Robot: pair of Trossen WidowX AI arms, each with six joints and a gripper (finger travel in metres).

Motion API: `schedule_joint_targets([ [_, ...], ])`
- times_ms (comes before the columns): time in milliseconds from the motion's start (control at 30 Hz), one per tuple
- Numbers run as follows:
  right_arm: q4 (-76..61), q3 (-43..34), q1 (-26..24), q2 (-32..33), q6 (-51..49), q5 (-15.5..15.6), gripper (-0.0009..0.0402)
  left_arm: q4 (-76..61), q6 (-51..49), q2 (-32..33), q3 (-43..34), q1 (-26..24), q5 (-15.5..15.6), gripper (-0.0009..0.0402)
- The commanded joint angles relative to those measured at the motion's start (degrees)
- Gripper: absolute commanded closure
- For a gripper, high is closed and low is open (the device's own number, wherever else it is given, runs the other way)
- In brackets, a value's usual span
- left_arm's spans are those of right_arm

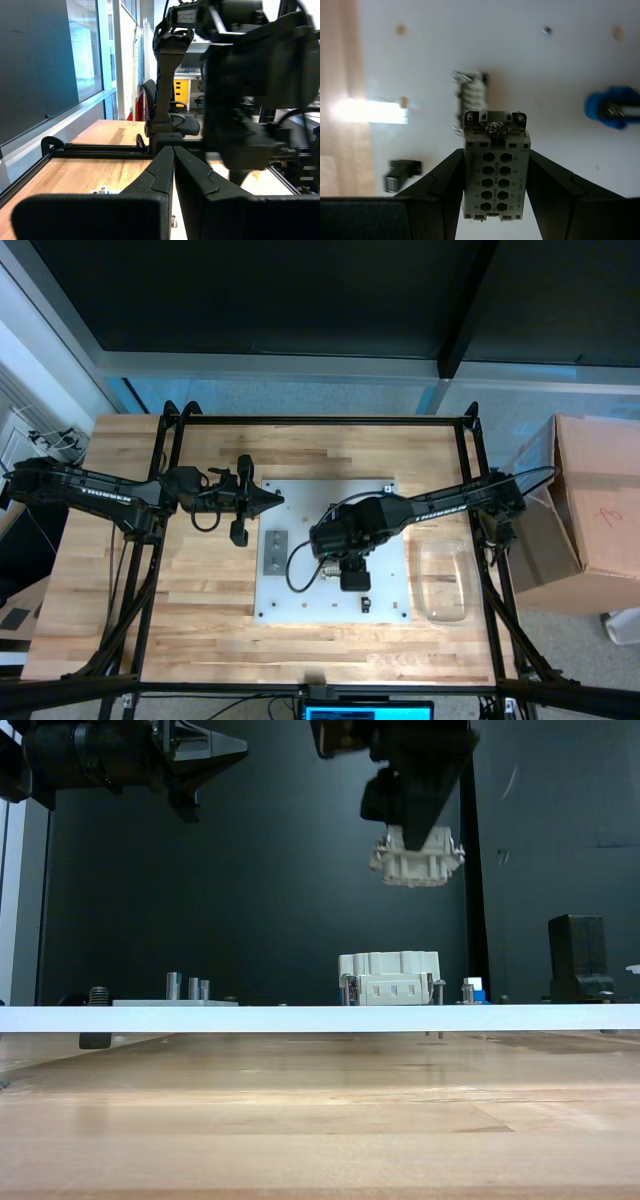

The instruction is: Remove the HAN10E connector from the taskboard and place in the container

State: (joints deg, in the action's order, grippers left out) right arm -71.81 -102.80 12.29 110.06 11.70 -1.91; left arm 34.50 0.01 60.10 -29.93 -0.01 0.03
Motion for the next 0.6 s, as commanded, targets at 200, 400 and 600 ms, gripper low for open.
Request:
schedule_joint_targets([
  [200, 3.23, 12.66, -3.98, -8.76, 1.36, -0.02, 0.0389, 0.02, 0.00, 0.02, -0.02, 0.00, -0.02, 0.0393],
  [400, 4.92, 21.68, -7.61, -15.58, 1.60, -0.02, 0.0389, 0.02, 0.00, 0.02, -0.02, 0.00, -0.02, 0.0393],
  [600, 5.07, 29.38, -12.66, -21.18, 2.16, -0.02, 0.0389, 0.02, 0.00, 0.02, -0.02, 0.02, -0.02, 0.0393],
])
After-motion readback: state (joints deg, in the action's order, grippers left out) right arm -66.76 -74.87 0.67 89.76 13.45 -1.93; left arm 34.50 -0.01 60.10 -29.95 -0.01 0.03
